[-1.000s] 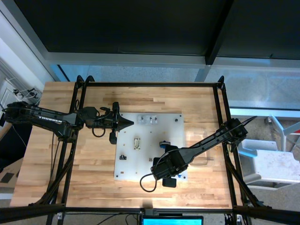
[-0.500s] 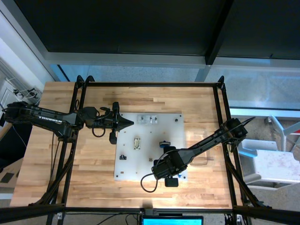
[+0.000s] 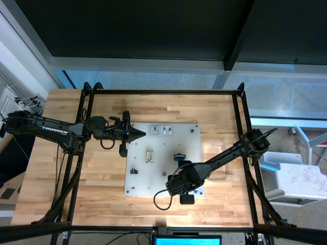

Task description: Pick the M12 fastener and fasten on the M12 threads

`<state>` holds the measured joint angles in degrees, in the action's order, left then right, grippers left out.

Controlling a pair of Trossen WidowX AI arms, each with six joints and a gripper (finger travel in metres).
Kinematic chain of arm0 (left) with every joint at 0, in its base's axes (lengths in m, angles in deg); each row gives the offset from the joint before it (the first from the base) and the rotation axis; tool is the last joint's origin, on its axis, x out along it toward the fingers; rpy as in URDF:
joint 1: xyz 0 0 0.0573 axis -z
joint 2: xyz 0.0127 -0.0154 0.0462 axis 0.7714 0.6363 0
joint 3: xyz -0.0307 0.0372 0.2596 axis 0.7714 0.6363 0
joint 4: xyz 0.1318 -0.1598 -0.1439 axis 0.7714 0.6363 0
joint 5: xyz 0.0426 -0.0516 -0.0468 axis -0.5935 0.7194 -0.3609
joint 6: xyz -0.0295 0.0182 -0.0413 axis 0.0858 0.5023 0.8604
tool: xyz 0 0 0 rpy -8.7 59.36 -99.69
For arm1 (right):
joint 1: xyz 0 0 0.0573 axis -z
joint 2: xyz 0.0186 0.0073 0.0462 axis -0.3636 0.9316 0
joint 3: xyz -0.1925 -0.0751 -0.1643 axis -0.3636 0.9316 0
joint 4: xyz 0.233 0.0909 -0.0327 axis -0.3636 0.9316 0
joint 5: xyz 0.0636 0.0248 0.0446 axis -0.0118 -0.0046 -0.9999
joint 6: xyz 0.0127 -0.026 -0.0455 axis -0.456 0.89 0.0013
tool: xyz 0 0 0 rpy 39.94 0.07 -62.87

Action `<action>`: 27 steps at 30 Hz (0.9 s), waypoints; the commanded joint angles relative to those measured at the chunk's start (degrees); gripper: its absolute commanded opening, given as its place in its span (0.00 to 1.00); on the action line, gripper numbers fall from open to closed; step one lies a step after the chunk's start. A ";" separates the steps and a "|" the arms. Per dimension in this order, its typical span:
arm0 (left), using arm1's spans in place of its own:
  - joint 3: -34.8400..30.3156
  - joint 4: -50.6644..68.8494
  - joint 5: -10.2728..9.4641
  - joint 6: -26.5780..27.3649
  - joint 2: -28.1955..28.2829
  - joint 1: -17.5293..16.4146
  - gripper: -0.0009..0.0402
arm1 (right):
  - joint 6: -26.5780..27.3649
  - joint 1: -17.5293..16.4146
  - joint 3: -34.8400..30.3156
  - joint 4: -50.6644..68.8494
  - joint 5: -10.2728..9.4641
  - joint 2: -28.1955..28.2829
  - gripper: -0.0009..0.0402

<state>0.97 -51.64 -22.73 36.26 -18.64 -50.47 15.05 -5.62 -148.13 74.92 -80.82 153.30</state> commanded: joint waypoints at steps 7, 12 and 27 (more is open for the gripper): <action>0.00 0.00 0.00 0.00 0.02 0.00 0.02 | 0.02 0.02 0.59 -1.11 -0.46 0.07 0.02; 0.00 0.00 0.00 0.00 0.02 -0.02 0.02 | 4.50 0.07 0.63 -1.05 -14.43 0.04 0.02; 0.00 0.00 0.00 0.00 0.02 0.00 0.02 | 4.02 0.46 -0.20 1.81 -5.22 -0.02 0.02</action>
